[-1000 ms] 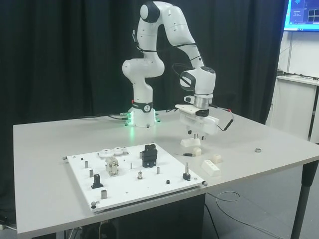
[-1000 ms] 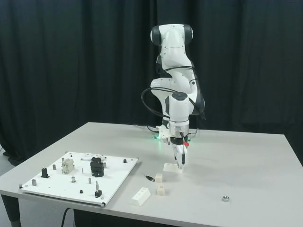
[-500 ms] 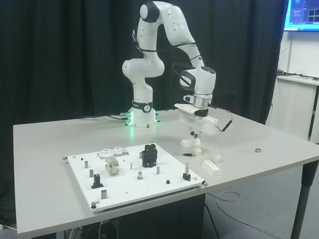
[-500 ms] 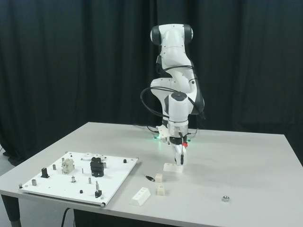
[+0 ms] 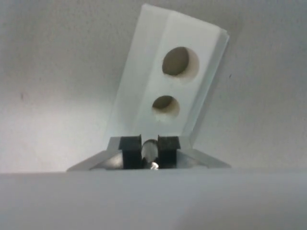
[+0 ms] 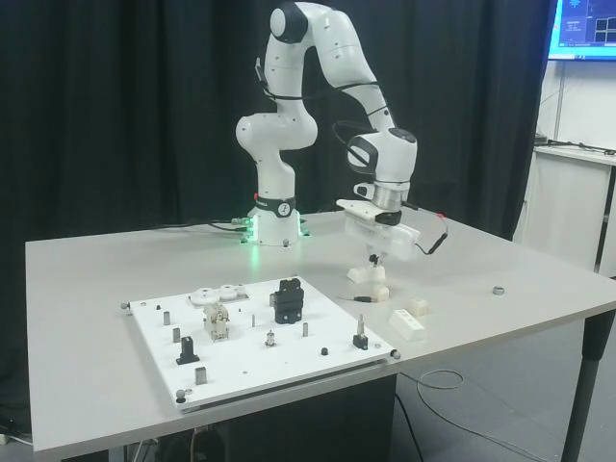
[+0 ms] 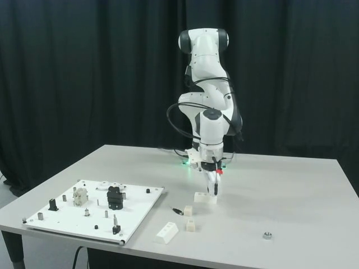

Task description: Pick round peg 2.

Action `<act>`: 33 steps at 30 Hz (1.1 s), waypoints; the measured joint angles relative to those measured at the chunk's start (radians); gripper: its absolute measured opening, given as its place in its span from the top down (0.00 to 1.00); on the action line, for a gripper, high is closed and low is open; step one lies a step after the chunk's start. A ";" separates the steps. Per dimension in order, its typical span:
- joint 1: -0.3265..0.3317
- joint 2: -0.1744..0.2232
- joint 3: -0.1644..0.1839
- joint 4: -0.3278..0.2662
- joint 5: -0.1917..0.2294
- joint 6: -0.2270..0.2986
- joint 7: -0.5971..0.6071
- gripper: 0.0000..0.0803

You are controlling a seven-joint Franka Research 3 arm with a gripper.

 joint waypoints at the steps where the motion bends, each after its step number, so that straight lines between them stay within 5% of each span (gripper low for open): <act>1: 0.001 0.000 0.000 0.000 0.000 0.000 0.000 0.92; 12: 0.010 -0.021 -0.001 0.004 -0.001 -0.005 -0.001 0.92; 33: 0.011 -0.120 0.000 0.007 -0.010 -0.085 -0.001 0.92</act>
